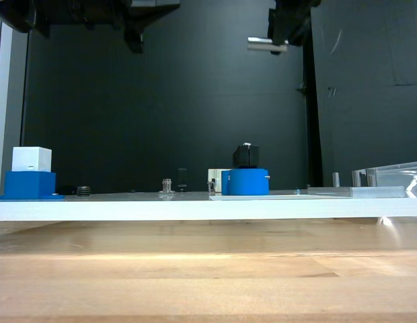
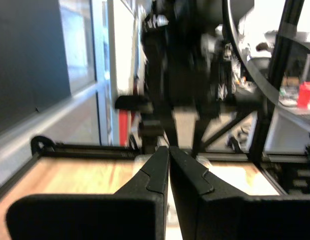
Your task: Pick the 16mm cylinder and install on the taskboard
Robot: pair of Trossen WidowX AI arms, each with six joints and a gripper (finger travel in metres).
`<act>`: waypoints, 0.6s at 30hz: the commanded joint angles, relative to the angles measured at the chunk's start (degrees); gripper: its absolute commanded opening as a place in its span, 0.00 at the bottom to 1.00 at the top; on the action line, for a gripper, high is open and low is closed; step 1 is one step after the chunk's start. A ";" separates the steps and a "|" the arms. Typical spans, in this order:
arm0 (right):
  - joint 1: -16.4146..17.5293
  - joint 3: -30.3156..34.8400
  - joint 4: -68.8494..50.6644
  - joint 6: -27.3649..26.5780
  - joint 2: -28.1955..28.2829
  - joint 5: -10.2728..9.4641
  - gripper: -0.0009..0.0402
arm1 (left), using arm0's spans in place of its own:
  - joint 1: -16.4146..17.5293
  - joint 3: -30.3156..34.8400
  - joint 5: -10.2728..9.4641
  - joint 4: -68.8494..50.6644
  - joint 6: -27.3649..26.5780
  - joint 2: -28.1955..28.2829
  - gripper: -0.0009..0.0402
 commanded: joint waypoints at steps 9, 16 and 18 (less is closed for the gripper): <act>-0.94 2.03 0.11 -0.66 0.04 0.00 0.06 | -1.09 4.61 1.51 -0.90 0.00 10.05 0.27; -1.01 2.03 0.59 -0.55 0.04 0.00 0.06 | -1.11 9.01 2.62 -1.60 -0.22 15.98 0.40; -1.01 2.03 1.25 -0.50 0.04 0.00 0.06 | -1.11 10.08 2.64 -1.86 -0.28 17.29 0.42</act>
